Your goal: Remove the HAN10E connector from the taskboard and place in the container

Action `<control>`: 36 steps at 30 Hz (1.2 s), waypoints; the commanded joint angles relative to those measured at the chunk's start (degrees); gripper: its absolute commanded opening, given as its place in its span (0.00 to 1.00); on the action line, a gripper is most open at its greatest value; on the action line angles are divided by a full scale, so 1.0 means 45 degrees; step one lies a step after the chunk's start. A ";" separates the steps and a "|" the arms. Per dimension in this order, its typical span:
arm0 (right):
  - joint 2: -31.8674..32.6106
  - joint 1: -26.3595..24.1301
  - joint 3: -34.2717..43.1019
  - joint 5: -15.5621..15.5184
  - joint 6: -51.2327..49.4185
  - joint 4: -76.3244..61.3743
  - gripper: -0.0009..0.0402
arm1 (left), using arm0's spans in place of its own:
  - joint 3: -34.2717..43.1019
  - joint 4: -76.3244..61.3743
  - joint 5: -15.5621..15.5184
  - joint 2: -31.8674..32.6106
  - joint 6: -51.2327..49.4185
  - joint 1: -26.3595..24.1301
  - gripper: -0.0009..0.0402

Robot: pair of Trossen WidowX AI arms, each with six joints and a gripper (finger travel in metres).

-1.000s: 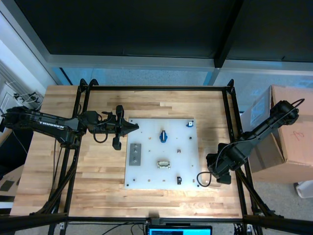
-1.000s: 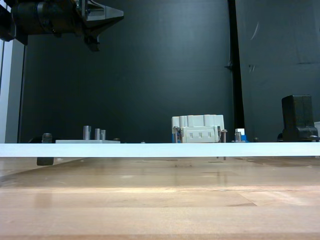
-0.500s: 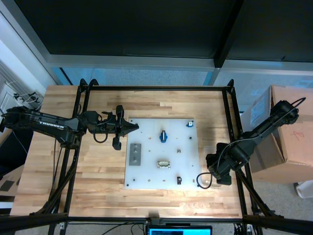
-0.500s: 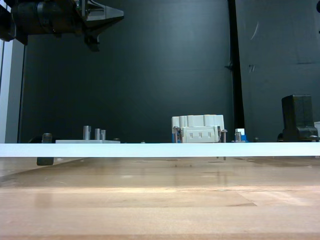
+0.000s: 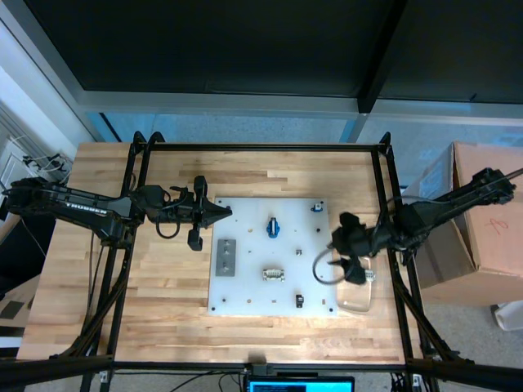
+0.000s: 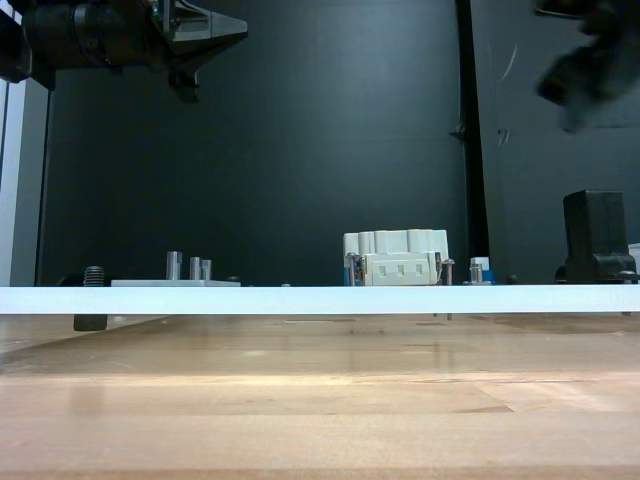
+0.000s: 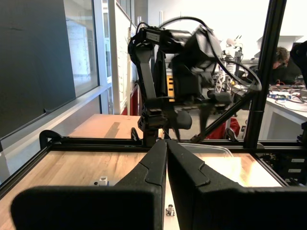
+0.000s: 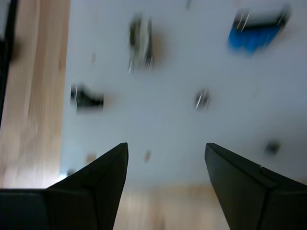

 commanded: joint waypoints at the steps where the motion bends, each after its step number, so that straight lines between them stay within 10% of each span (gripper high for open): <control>1: -0.0010 -0.0976 0.0005 -0.0063 -0.1331 0.1632 0.49 | 0.0005 0.0005 0.0000 0.0000 0.0005 0.0000 0.02; 25: -0.0005 -0.4639 -0.2686 -0.2511 -0.4692 1.3804 0.02 | 0.0005 0.0005 0.0005 0.0000 0.0005 0.0005 0.02; 36: 0.0019 -0.5241 -0.3065 -0.3113 -0.4595 1.4804 0.02 | 0.0005 0.0005 0.0005 0.0000 0.0005 0.0000 0.02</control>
